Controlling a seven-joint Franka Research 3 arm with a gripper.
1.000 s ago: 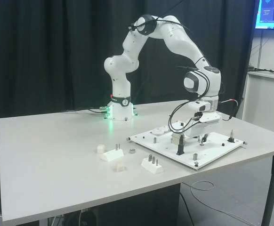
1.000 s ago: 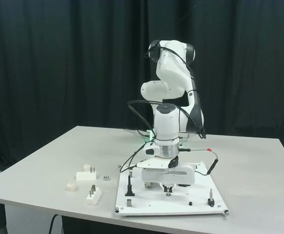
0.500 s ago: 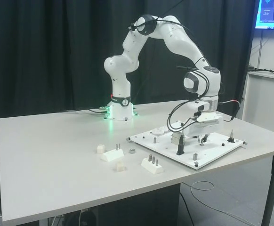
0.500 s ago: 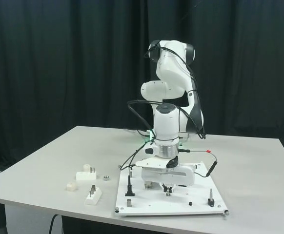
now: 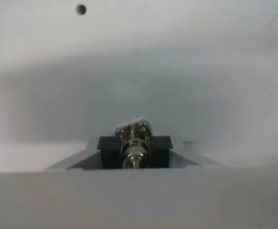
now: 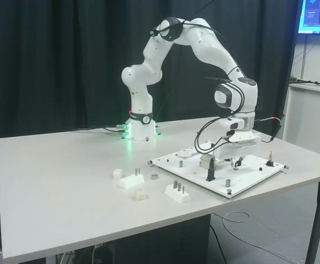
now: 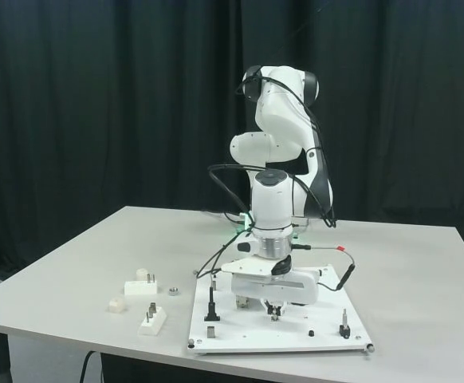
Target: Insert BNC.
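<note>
The arm has risen slightly since half a second ago, lifting the gripper a touch higher above the flat white board. I cannot tell its grip. In the wrist view a round metal connector sits in a black block. Small white blocks lie at the board's nine o'clock.

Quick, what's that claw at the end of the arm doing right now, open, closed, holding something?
Gripper: low over the white board, a metal connector between its fingertips; whether it grips it cannot be told.
</note>
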